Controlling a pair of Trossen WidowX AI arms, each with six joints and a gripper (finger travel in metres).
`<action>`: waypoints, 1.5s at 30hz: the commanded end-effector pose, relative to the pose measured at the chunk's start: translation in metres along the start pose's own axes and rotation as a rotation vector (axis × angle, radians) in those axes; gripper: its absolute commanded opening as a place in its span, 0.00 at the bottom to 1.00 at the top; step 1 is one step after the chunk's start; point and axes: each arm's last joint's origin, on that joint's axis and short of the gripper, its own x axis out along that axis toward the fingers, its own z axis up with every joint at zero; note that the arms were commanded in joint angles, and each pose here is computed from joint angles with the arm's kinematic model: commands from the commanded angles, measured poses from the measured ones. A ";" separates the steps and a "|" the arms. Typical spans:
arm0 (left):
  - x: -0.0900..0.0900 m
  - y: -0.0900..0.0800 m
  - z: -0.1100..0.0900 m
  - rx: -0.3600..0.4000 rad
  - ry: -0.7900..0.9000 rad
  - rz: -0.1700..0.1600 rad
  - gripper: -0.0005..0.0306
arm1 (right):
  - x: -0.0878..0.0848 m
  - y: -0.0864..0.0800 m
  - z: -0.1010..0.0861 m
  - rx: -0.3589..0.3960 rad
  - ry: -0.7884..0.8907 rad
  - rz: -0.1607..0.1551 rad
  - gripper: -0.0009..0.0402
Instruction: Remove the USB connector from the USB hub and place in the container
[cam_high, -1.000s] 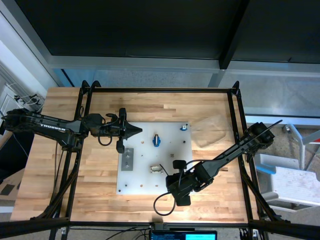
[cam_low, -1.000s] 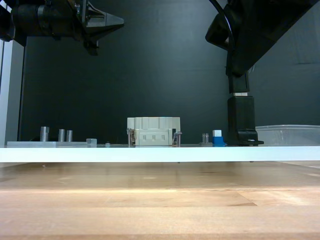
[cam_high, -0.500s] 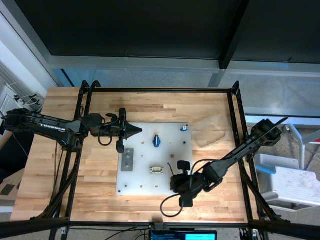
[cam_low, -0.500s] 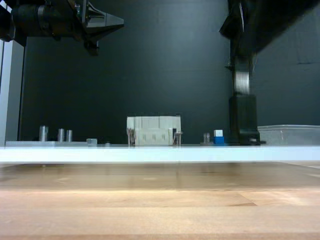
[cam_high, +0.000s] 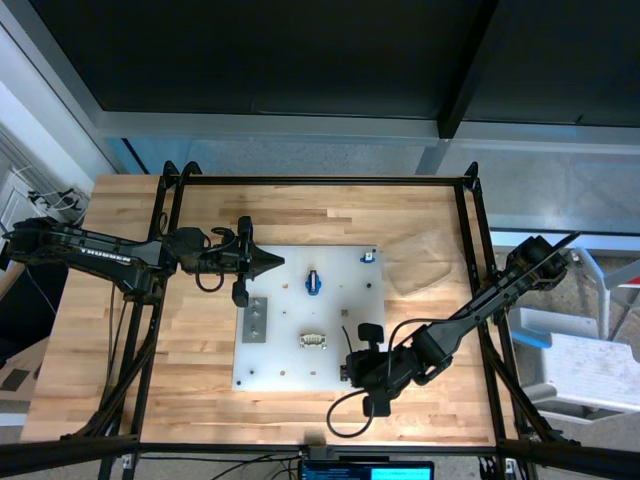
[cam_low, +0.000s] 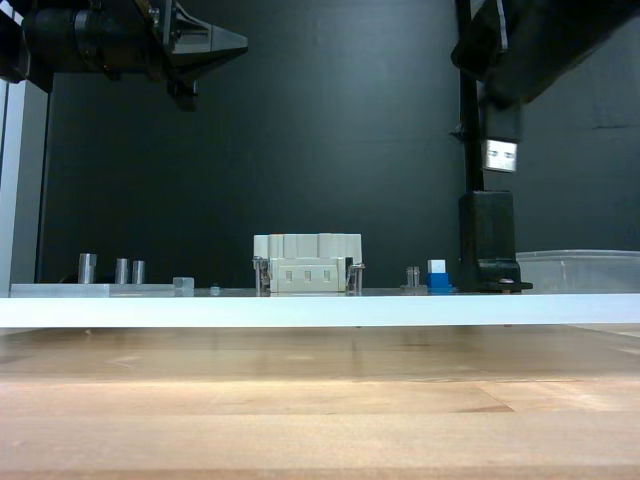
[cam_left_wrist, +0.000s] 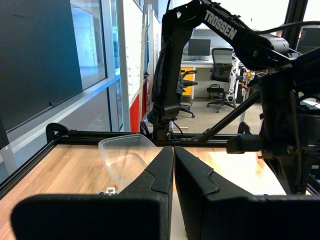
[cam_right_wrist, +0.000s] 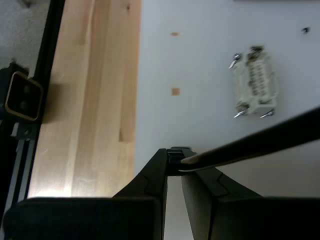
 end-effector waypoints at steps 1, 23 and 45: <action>0.000 0.000 0.000 0.000 0.000 0.000 0.02 | 0.000 0.000 -0.001 -0.003 0.008 0.005 0.02; 0.000 0.000 0.000 0.000 0.000 0.000 0.02 | -0.040 -0.058 0.016 0.146 0.095 -0.023 0.02; 0.000 0.000 0.000 0.000 0.000 0.000 0.02 | -0.071 -0.148 0.001 0.390 0.157 -0.215 0.02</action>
